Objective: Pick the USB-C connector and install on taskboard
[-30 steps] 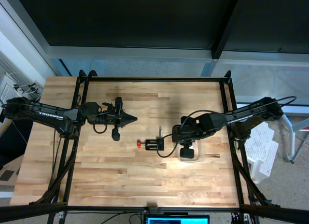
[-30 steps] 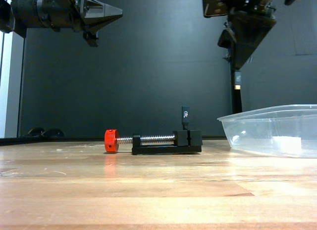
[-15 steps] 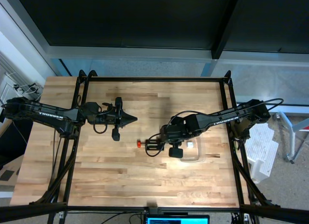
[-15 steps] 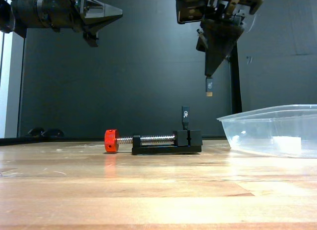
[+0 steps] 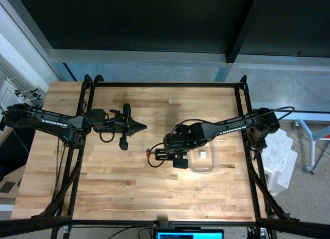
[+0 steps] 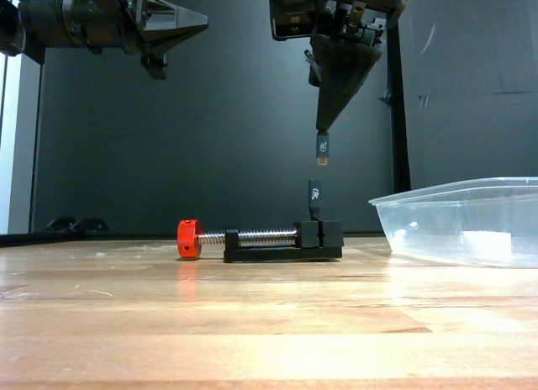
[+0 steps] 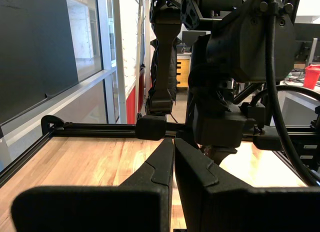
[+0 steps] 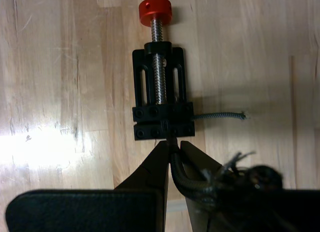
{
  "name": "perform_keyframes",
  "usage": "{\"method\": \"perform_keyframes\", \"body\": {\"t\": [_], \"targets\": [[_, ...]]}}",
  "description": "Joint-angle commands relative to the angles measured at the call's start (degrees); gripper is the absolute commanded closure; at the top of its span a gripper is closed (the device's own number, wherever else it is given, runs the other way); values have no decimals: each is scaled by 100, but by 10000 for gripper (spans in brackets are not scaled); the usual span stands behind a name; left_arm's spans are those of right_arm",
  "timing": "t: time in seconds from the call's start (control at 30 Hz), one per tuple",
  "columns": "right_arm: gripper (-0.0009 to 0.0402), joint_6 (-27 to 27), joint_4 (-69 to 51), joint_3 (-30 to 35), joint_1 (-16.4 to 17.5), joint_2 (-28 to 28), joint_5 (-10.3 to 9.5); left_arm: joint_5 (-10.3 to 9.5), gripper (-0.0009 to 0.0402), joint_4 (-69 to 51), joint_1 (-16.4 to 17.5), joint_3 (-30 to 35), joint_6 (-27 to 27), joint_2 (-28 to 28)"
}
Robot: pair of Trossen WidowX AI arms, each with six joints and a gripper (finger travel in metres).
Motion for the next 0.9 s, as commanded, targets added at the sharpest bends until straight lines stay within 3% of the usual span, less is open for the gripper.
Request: {"method": "perform_keyframes", "body": {"t": [0.03,0.9], "targets": [[393,-7,39,33,-4,68,0,2,393,2,2,0,2,2],[393,-50,127,33,-26,256,2,2,393,2,0,0,2,4]]}}
